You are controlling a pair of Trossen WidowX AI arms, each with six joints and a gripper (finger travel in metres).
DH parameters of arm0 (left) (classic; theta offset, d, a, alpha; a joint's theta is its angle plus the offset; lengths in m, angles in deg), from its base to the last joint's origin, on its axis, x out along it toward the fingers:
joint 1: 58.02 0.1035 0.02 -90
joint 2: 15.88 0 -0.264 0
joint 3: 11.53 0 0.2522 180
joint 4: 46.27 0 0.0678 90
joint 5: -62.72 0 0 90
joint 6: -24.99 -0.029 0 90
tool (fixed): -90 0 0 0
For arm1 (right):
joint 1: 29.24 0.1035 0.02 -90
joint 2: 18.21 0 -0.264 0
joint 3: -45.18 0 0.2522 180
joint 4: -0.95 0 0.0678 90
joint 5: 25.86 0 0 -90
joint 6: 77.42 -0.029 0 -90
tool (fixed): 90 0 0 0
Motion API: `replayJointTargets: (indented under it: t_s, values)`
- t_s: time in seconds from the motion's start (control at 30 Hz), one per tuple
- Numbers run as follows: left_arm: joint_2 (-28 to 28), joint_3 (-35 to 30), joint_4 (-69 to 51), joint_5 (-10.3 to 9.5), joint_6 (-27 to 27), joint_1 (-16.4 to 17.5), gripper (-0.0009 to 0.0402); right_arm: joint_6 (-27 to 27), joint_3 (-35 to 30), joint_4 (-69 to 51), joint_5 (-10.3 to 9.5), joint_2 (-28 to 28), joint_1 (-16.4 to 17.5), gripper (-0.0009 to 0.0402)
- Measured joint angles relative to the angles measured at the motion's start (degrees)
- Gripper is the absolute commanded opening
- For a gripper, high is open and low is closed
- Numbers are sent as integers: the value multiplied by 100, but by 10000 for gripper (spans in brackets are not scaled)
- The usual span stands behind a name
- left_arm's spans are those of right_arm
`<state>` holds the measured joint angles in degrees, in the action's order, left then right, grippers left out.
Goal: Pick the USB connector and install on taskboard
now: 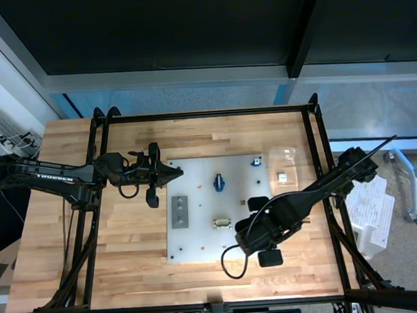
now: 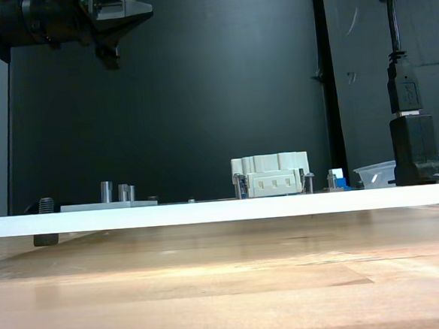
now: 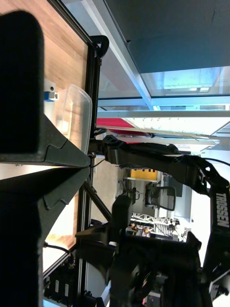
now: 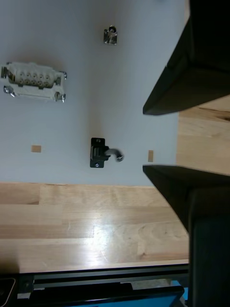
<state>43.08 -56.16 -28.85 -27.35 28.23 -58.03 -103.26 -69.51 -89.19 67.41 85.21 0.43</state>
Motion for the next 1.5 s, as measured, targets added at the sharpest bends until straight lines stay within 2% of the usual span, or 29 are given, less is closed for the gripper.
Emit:
replayJointTargets:
  t_s: [0.2, 0.3, 0.4, 0.43, 0.73, 1.03, 1.1, 1.37, 1.5]
  values:
    - [-2, 0, 0, 2, 0, 0, 0, 48, 719, 603, 13, -592, -87, 0]
    - [0, 0, -2, 2, -2, 0, 0, 142, 1130, 931, 103, -981, -205, 7]
    - [-2, 0, -2, 2, -2, 0, 0, 168, 1617, 1279, 531, -1443, -380, 2]
    - [-2, 0, -2, 0, 0, 0, 0, 212, 1779, 1392, 608, -1613, -455, -2]
    - [-2, 0, -2, 0, -2, 0, 0, 909, 3040, 2780, 636, -2933, -1189, 0]
    - [0, 0, -2, 2, 0, 0, 0, 1810, 3906, 4378, 614, -3807, -2105, 0]
    - [0, 0, 0, 2, 0, 0, 0, 1996, 4081, 4804, 546, -3943, -2295, 0]
    - [-2, 0, -2, 0, 0, 0, 0, 2387, 4725, 6520, -273, -4199, -3005, 0]
    - [0, 0, 0, 2, -2, 0, 0, 2428, 5149, 7394, -492, -4328, -3200, 0]
